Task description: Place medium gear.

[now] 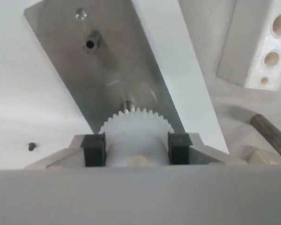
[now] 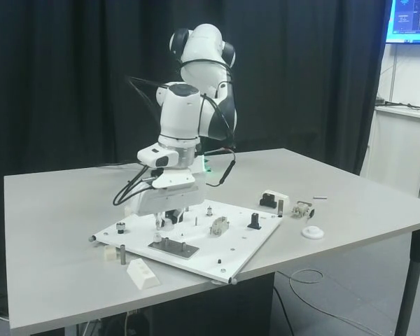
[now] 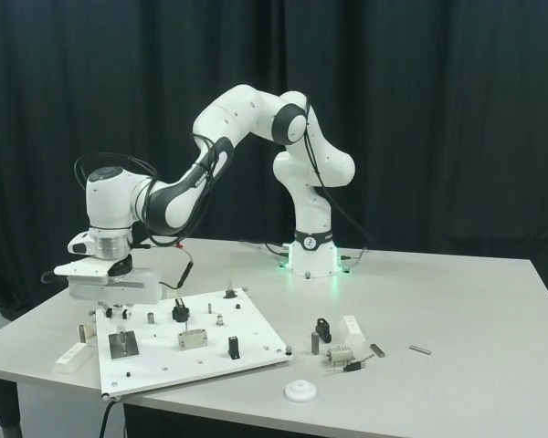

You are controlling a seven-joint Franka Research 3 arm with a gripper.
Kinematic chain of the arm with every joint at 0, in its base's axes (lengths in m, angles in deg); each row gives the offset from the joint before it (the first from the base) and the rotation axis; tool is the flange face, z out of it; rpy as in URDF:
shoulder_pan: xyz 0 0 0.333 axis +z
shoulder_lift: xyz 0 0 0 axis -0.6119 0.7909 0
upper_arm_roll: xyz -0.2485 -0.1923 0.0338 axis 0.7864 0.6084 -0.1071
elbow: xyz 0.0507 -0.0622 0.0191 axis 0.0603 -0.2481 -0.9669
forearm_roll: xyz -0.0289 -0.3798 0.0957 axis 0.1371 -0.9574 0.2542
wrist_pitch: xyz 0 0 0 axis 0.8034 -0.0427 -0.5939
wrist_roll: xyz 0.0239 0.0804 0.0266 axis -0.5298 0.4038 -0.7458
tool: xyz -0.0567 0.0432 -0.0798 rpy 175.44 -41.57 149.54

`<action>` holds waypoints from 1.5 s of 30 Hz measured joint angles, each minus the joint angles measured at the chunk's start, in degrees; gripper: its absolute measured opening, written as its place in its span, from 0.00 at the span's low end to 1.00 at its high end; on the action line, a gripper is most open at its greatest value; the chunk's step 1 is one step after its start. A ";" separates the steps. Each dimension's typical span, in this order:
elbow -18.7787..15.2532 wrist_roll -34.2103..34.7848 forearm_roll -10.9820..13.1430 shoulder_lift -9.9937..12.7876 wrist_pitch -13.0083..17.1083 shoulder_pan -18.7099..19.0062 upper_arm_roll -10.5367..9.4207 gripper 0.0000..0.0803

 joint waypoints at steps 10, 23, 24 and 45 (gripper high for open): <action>0.34 0.97 0.00 0.01 -0.61 0.12 -0.02 0.35; 0.33 1.24 0.00 0.53 -0.49 0.09 0.01 0.35; 0.33 1.29 0.00 0.58 -0.45 0.09 0.01 0.35; 0.28 1.54 0.00 1.56 1.37 -0.02 0.13 0.35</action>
